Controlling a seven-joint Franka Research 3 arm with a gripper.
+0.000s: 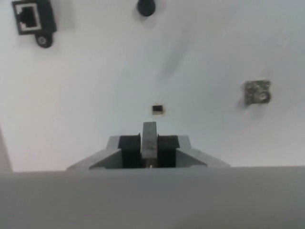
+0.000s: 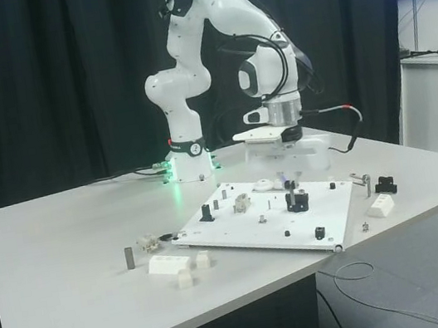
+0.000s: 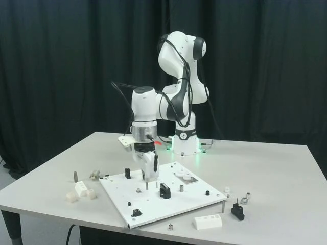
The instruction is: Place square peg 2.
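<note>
Gripper: we see the gripper [image 1: 149, 143] clamped on a slim grey square peg [image 1: 149, 139], its two black finger pads [image 1: 129, 145] pressing the peg's sides; in the second room view the gripper [image 3: 147, 166] hangs just above the white board [image 3: 190, 201].
Square peg: we find it upright between the fingertips, its free end pointing down at the board and not touching it; in the first room view we cannot make the peg out under the gripper [image 2: 287, 176].
Square hole: we see a small dark square hole [image 1: 157, 109] in the board's surface just ahead of the peg's tip, apart from it.
Board: we see the white board [image 2: 230, 229] lying flat on the grey table [image 2: 57, 250], directly beneath the gripper.
Network socket: a black-framed socket block [image 1: 32, 19] sits on the board well away from the peg, off to one side.
Black knob: a round black part [image 1: 146, 6] stands on the board far beyond the hole.
Metal connector: a small grey metal fitting [image 1: 258, 92] is fixed to the board on the side opposite the socket block, well apart from the gripper.
Arm: the white arm [image 3: 176, 97] bends down from its base [image 3: 184, 143], where green lights glow, and its wrist points straight down over the board.
Loose parts: white blocks [image 2: 169, 265] lie on the table beside the board, well apart from the gripper.
</note>
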